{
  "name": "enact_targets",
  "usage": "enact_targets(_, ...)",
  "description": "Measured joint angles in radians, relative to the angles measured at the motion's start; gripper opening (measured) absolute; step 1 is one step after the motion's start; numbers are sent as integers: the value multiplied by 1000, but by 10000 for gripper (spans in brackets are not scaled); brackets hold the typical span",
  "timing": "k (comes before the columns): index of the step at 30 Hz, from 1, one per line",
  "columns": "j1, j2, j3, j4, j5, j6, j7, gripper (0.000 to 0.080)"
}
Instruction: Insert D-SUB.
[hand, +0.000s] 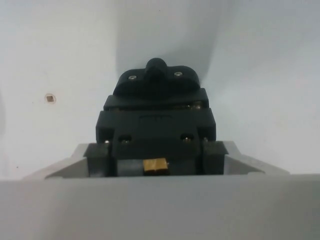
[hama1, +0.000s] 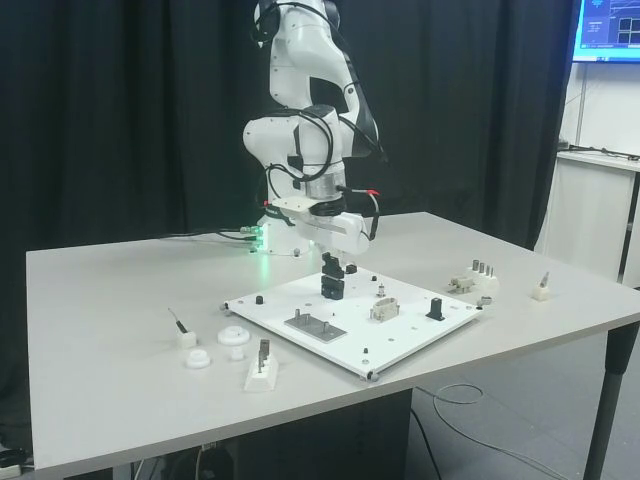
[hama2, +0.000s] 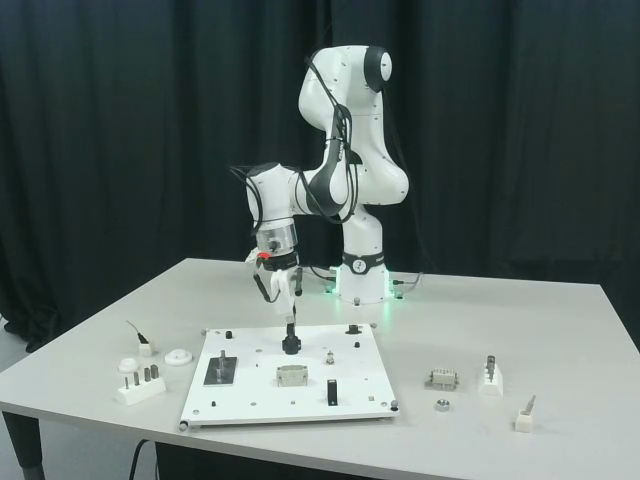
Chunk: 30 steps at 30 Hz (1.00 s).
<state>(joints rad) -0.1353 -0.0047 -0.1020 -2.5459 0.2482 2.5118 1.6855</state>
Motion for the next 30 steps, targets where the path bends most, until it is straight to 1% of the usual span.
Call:
enact_targets(14, 0, 3, -1, 6, 0, -8, 1, 377)
enact_targets(30, 0, 5, -5, 13, -2, -31, -1, 377)
